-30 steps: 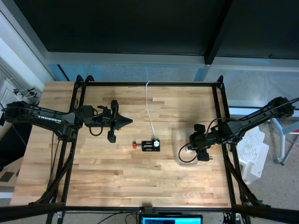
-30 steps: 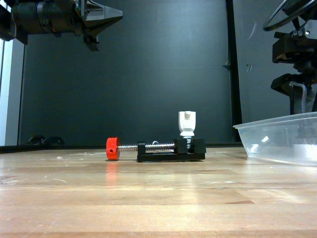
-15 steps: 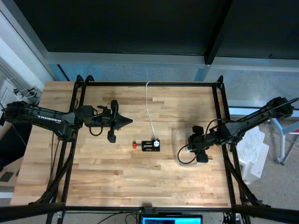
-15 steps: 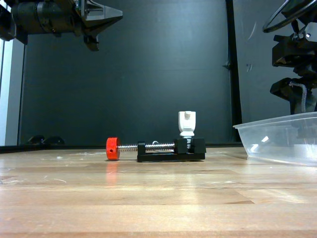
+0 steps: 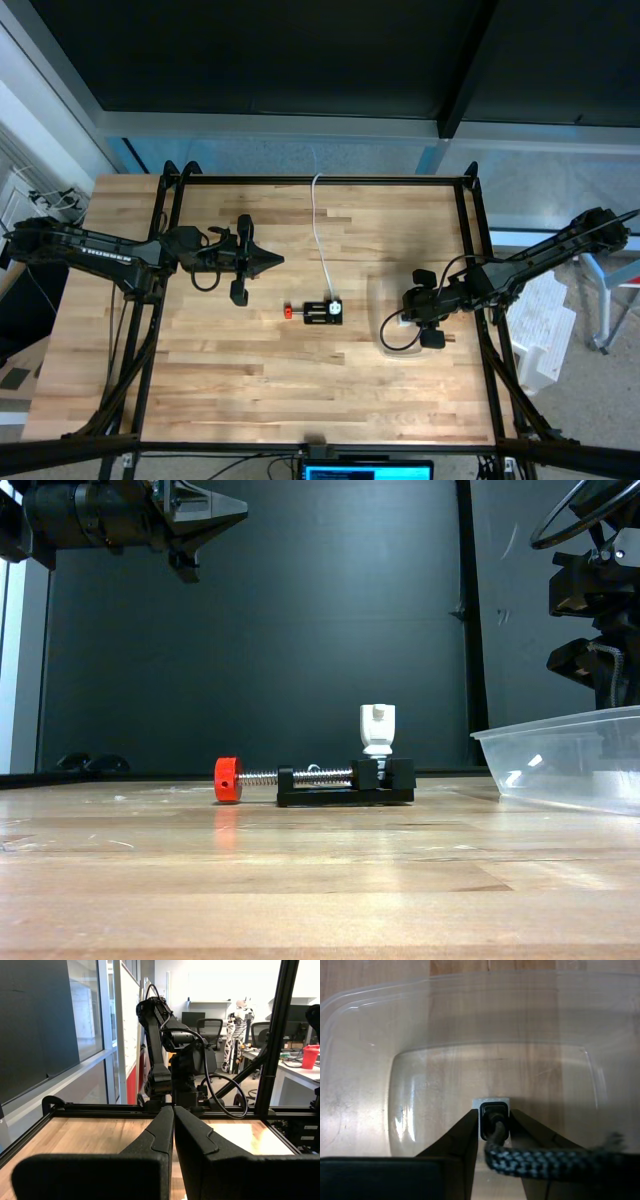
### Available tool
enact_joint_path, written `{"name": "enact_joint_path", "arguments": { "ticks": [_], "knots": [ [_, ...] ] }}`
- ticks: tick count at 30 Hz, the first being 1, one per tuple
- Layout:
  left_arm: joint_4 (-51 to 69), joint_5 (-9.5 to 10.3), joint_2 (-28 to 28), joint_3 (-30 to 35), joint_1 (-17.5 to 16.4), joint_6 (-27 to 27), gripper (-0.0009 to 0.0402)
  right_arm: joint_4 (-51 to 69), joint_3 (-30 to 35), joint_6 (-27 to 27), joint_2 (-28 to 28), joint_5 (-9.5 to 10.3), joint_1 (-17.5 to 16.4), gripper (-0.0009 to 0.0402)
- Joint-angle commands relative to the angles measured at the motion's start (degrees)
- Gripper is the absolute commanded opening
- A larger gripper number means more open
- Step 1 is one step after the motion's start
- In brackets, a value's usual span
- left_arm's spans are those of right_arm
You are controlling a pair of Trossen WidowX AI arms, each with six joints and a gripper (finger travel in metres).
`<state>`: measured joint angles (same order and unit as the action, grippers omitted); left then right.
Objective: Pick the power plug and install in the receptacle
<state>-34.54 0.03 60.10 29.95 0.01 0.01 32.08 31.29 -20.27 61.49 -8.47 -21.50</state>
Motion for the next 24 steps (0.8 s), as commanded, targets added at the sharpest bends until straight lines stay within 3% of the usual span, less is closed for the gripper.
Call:
{"name": "enact_joint_path", "arguments": {
  "ticks": [1,7,24],
  "knots": [
    [0.0,0.0,0.0,0.0,0.0,0.0,0.0,-0.1,0.0,-0.4,0.0,-1.07,0.0,0.005],
    [0.0,0.0,0.0,0.0,0.0,0.0,0.0,-0.3,0.0,-0.4,0.0,-1.01,0.0,-0.0002],
    [0.0,0.0,0.0,0.0,0.0,0.0,0.0,2.4,1.8,-0.3,-3.3,-0.98,-0.1,0.0]
  ]
}}
